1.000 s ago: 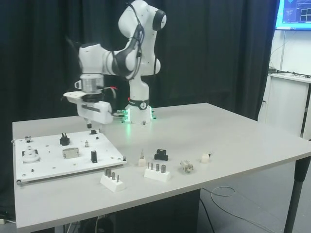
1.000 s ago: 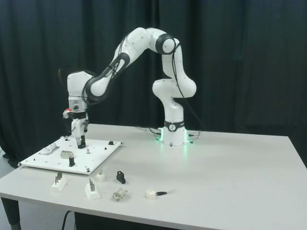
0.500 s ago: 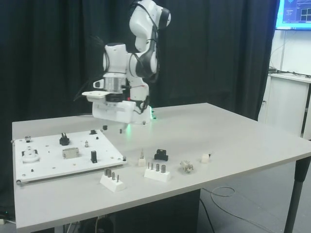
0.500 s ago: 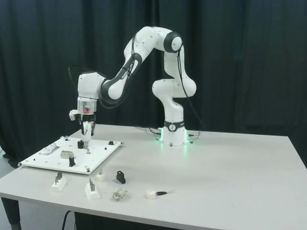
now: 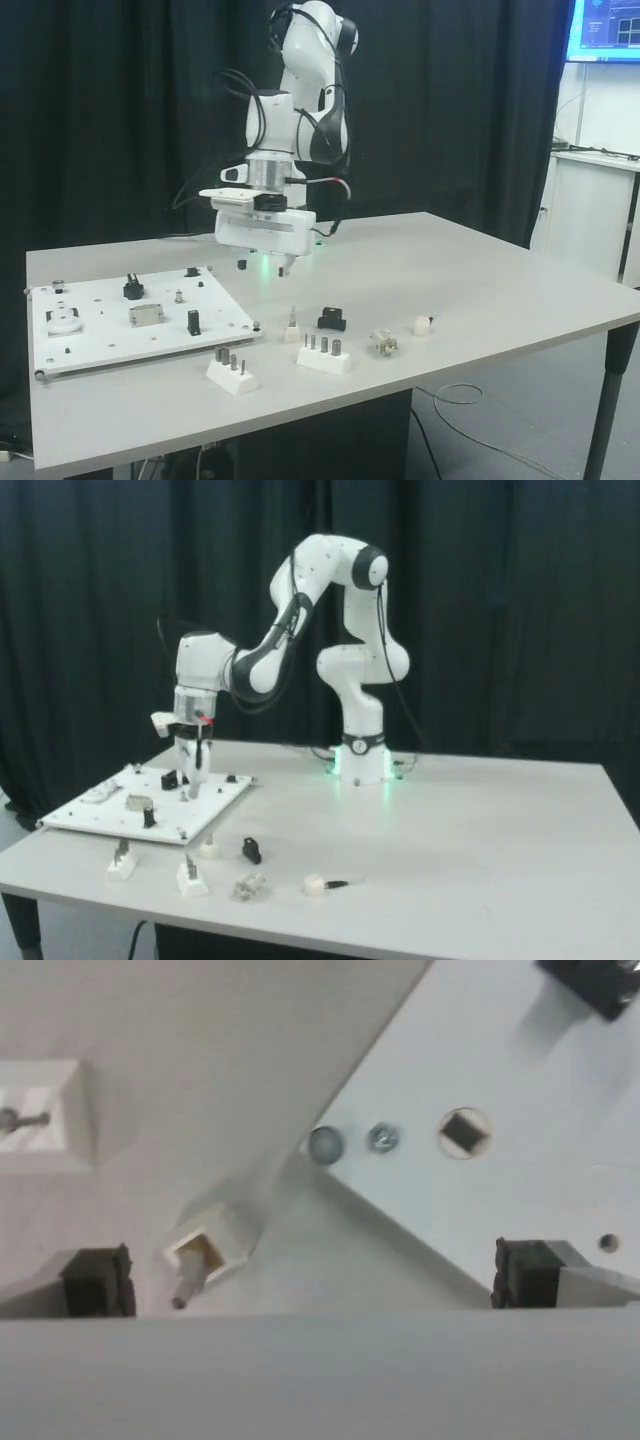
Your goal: Pick Ethernet.
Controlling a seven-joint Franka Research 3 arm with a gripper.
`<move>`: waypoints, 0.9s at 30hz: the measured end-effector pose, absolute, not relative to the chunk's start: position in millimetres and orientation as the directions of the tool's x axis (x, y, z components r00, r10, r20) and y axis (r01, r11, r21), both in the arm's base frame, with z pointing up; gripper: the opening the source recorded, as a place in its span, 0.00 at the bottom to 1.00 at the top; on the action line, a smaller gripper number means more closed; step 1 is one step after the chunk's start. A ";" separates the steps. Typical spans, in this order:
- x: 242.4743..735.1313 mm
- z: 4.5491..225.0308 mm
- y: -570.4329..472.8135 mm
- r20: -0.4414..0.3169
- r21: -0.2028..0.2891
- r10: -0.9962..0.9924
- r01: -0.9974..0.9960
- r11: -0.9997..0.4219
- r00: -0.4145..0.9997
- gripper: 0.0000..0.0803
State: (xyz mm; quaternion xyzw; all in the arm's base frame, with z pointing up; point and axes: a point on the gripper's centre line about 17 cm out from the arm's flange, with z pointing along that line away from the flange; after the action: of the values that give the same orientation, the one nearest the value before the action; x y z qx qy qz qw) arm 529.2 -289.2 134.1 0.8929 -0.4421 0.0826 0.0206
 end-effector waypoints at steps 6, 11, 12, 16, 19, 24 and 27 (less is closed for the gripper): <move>536.7 130.3 -275.4 0.169 -0.027 -0.765 -0.773 -0.633 0.621 1.00; 540.3 126.3 -265.3 0.165 -0.020 -0.752 -0.761 -0.649 0.638 1.00; 540.7 125.4 -263.4 0.164 -0.019 -0.750 -0.758 -0.651 0.640 1.00; 541.9 121.3 -255.4 0.156 -0.018 -0.748 -0.755 -0.655 0.645 1.00; 542.2 118.1 -249.9 0.150 -0.021 -0.763 -0.770 -0.638 0.629 1.00; 544.3 112.7 -242.9 0.147 -0.020 -0.773 -0.780 -0.626 0.617 1.00; 547.5 109.2 -241.2 0.157 -0.015 -0.765 -0.773 -0.634 0.624 1.00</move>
State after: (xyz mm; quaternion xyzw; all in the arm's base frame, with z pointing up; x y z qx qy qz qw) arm 547.5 -241.2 109.2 0.9008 -0.4270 0.0745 0.0269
